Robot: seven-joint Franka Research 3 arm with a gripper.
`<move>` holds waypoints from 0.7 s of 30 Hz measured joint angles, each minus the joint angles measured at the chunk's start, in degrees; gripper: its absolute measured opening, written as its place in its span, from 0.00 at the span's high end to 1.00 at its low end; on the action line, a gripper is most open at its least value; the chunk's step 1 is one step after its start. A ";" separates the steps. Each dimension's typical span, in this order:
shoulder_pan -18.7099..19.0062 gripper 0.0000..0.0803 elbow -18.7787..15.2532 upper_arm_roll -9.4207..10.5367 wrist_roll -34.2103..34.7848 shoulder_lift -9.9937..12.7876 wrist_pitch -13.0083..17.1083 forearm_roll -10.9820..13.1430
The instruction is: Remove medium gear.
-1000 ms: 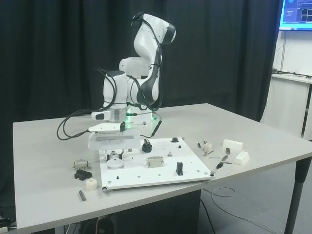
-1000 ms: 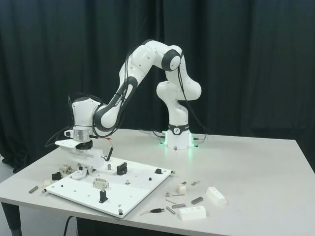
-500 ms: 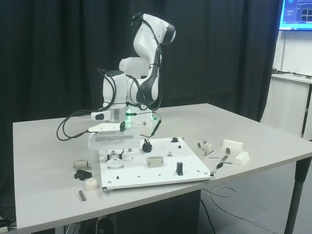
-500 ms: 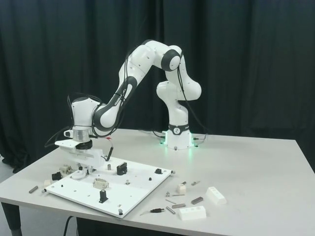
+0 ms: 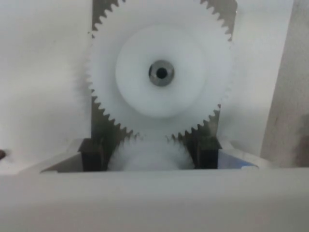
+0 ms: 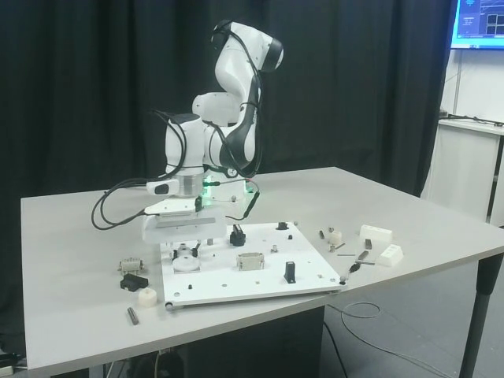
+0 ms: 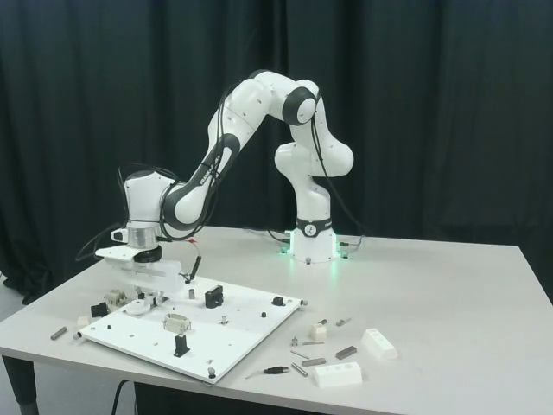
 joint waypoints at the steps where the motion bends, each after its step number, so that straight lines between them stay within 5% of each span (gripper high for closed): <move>1: -0.02 0.51 0.00 0.00 0.73 0.00 0.00 0.08; 12: -0.15 0.51 0.07 -0.04 8.69 -0.02 -0.05 0.25; 21: -0.14 0.51 0.51 -0.11 -0.89 -0.03 -1.08 -0.26</move>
